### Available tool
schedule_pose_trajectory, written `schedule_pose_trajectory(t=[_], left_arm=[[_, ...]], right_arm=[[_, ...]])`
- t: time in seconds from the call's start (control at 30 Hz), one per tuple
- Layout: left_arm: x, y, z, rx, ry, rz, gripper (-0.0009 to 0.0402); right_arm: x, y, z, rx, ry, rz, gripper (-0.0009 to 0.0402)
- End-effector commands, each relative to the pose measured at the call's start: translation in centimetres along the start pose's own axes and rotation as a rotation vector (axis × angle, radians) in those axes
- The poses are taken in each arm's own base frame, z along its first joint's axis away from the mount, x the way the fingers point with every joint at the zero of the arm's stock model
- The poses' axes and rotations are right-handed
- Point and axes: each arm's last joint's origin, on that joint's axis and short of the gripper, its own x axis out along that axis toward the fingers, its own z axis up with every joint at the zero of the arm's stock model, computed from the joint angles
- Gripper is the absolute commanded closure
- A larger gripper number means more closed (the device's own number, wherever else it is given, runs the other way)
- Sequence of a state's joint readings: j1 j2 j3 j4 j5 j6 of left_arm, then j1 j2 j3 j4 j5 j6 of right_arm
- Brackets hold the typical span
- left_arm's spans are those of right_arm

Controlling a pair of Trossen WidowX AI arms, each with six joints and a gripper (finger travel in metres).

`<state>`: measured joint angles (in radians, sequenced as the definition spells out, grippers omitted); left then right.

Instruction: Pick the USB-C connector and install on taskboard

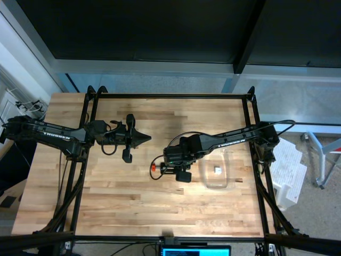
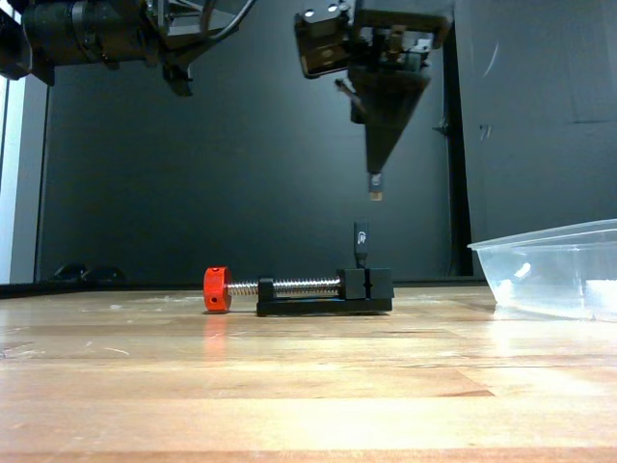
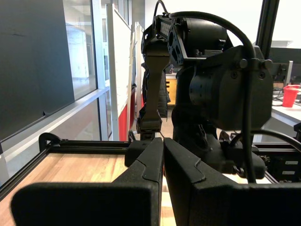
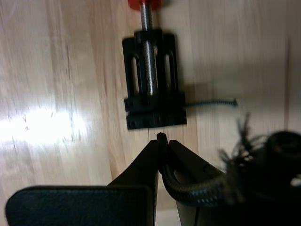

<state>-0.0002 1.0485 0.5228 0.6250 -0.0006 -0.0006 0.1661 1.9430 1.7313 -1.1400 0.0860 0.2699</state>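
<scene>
Holding the USB-C connector (image 2: 374, 186) over the taskboard (image 2: 323, 292), not yet seating it.

Pinching it at the tip of the right gripper (image 2: 374, 172), fingers narrowed tight around it, with a braided cable curling back between them. Hanging right above the taskboard's upright pin (image 2: 361, 238), apart from it. Judging the pick as done, with lowering, lining up and pressing home left to do. Possibly sitting a touch off the pin's line, though the blurred wrist view is not settling that. Ignoring the clear tray (image 2: 554, 268) beside the taskboard. Parking the left gripper (image 1: 145, 138) beyond the taskboard, well apart, fingers pressed together on nothing.
</scene>
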Motion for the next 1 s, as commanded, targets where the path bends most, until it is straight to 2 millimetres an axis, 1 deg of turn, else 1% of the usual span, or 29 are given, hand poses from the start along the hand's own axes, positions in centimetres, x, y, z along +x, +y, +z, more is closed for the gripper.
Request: schedule_pose_trajectory(t=[0.03, 0.33, 1.0], left_arm=[[0.0, 0.0, 0.0, 0.0, 0.0, 0.0, 0.0393], [0.0, 0.0, 0.0, 0.0, 0.0, 0.0, 0.0393], [0.0, 0.0, 0.0, 0.0, 0.0, 0.0, 0.0393]], right_arm=[[0.2, 0.0, 0.5, -0.02, -0.006, 0.0, 0.0393], [1.6, 0.2, 0.8, -0.038, 0.018, -0.007, 0.0393], [2.1, 0.3, 0.7, -0.036, 0.02, -0.007, 0.0393]])
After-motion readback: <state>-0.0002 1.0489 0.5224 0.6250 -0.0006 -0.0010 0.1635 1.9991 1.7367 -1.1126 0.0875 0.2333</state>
